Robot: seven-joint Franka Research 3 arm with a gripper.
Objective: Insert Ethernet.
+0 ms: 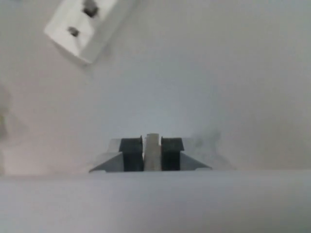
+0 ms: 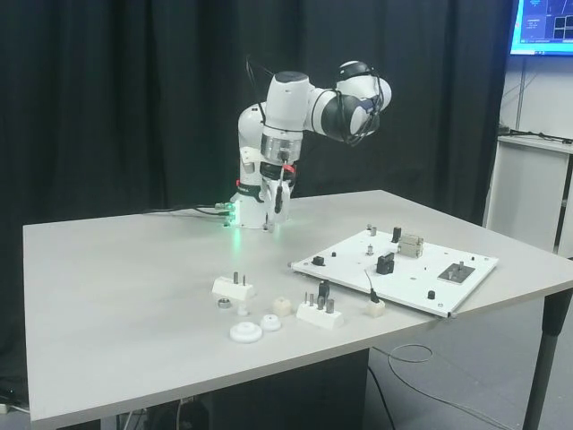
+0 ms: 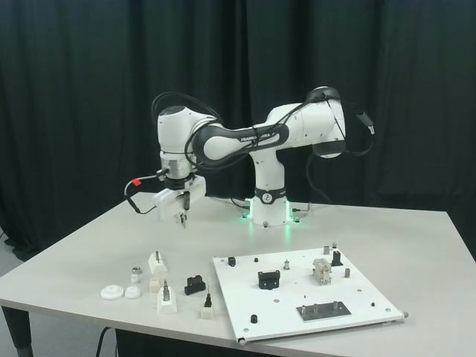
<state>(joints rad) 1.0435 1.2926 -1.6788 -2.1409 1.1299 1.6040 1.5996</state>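
A black cable ends in a small white block [image 2: 374,307] at the front edge of the white board [image 2: 351,262]; the same block [image 3: 207,311] stands left of the board [image 3: 238,297]. The board carries several small black and grey fittings. My gripper [image 2: 278,199] hangs high above the table near the arm's base, far from the board and the cable. It appears in the second room view [image 3: 183,217] above the loose parts. In the wrist view the gripper [image 1: 152,153] is shut, with only a narrow pale strip between its black fingers [image 1: 131,153].
A white holder with two pegs [image 1: 80,26] lies on the table below the gripper, also visible as the holder [image 2: 233,287]. White gears [image 2: 243,333], another peg holder [image 2: 320,313] and a black piece [image 3: 195,284] lie nearby. A green light glows at the arm's base [image 3: 253,217].
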